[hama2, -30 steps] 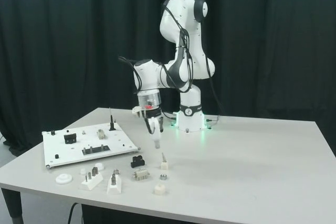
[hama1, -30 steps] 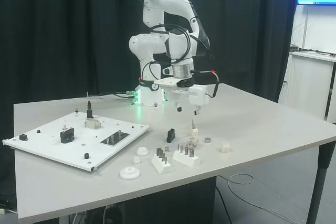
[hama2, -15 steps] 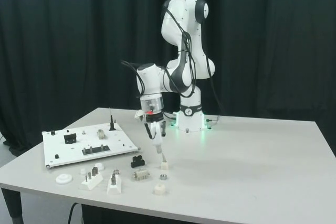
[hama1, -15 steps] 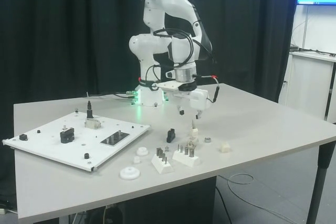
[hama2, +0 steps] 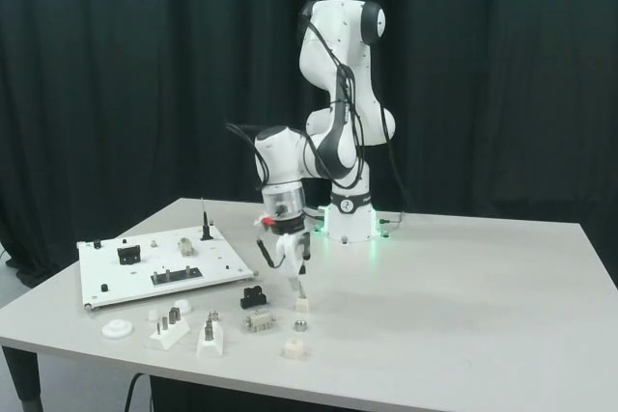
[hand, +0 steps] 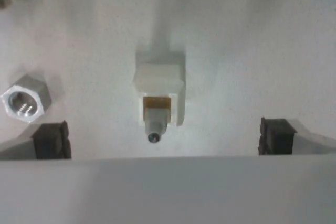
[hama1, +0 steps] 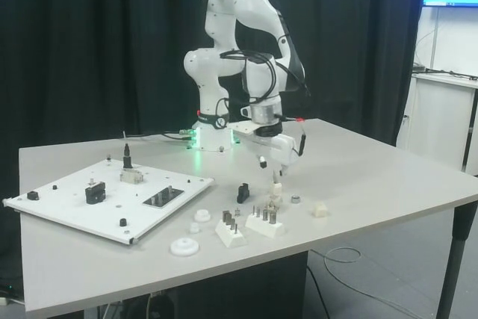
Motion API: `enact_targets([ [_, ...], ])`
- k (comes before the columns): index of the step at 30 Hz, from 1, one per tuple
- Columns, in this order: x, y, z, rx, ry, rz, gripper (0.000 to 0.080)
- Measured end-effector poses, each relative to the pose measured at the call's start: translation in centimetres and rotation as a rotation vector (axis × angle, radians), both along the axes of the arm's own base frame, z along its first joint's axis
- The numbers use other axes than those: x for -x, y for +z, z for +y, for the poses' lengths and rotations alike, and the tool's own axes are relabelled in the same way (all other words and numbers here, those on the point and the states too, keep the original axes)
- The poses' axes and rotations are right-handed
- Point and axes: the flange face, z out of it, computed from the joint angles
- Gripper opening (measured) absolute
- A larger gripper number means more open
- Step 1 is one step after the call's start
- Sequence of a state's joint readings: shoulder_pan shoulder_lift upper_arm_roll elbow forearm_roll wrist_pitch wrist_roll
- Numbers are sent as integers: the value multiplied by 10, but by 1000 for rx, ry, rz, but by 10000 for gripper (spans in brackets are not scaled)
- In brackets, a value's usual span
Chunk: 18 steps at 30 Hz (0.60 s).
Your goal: Pick Ethernet.
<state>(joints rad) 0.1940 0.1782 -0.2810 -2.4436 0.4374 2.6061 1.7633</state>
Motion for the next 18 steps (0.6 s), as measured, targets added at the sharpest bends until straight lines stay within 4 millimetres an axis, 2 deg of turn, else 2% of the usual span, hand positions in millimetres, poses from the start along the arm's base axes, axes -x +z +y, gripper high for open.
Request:
enact_targets([
  [18,-4,-21,-3,-5,-30,18,800],
])
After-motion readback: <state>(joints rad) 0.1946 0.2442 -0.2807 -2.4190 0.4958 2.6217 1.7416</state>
